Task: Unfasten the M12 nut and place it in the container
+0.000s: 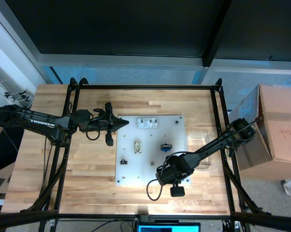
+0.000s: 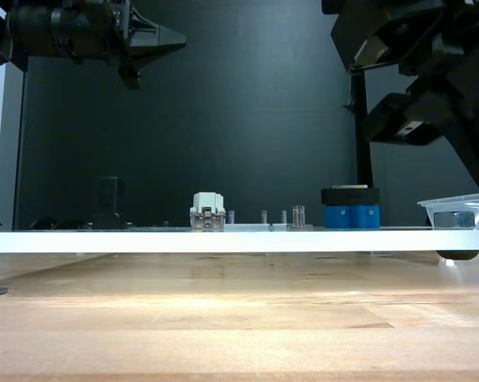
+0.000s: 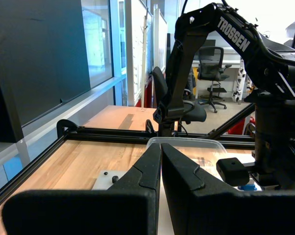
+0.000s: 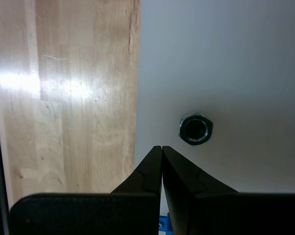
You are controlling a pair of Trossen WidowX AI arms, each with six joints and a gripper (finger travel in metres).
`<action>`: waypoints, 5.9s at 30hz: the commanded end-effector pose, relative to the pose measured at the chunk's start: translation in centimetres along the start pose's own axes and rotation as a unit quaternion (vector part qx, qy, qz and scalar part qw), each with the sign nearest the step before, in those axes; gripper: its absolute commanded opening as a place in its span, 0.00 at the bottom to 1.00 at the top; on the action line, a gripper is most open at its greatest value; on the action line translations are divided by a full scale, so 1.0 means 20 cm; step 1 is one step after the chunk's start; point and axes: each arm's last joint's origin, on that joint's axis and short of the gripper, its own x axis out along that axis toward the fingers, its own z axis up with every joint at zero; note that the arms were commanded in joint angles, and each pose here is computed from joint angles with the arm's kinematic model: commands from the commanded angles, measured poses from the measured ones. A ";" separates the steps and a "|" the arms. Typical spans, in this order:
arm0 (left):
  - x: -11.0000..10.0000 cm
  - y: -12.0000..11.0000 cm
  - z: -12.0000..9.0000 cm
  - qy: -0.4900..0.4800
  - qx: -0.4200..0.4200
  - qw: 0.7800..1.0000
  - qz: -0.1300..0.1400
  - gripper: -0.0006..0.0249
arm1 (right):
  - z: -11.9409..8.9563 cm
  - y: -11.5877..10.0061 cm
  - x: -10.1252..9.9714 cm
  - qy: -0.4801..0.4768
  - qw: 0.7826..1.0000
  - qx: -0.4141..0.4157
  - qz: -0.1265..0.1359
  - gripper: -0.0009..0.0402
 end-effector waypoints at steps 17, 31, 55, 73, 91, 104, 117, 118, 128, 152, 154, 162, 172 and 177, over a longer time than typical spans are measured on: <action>0.00 0.00 0.00 0.000 0.000 1.000 0.000 0.02 | 0.00 -0.02 0.03 -0.001 1.000 0.003 -0.014 0.02; 0.00 0.00 0.00 0.000 0.000 1.000 0.000 0.02 | -0.03 -0.08 -0.02 -0.031 0.986 0.042 -0.160 0.02; 0.00 0.00 0.00 0.000 0.000 1.000 0.000 0.02 | 0.01 -0.01 0.04 0.012 0.998 0.054 -0.006 0.02; 0.00 0.00 0.00 0.000 0.000 1.000 0.000 0.02 | -0.01 -0.06 -0.08 -0.031 0.982 0.048 -0.182 0.02; 0.00 0.00 0.00 0.000 0.000 1.000 0.000 0.03 | 0.02 0.02 -0.08 -0.003 0.998 0.051 0.025 0.02; 0.00 0.00 0.00 0.000 0.000 1.000 0.000 0.02 | 0.01 -0.01 0.04 0.009 0.999 0.049 -0.009 0.02; 0.00 0.00 0.00 0.000 0.000 1.000 0.000 0.02 | 0.00 -0.06 -0.08 -0.034 0.974 0.059 -0.217 0.02; 0.00 0.00 0.00 0.000 0.000 1.000 0.000 0.02 | 0.01 -0.06 -0.09 -0.036 0.975 0.060 -0.212 0.02; 0.00 0.00 0.00 -0.001 0.000 1.000 0.000 0.02 | 0.00 0.00 -0.15 -0.005 0.996 0.067 -0.052 0.02; 0.00 0.00 0.00 0.000 0.000 1.000 0.000 0.02 | 0.03 0.00 0.04 0.004 0.998 0.066 -0.018 0.02; 0.00 0.00 0.00 0.000 0.000 1.000 0.000 0.02 | 0.03 0.00 0.04 0.008 0.998 0.066 -0.022 0.02; 0.00 0.00 0.00 0.000 0.000 1.000 0.000 0.02 | 0.02 -0.01 0.03 0.002 0.997 0.064 -0.044 0.02; 0.00 0.00 0.00 0.000 0.000 1.000 0.000 0.02 | 0.02 -0.03 -0.09 -0.033 0.985 0.083 -0.150 0.02; 0.00 0.00 0.00 0.000 0.000 1.000 0.000 0.02 | 0.02 -0.01 -0.12 -0.012 0.992 0.090 -0.084 0.02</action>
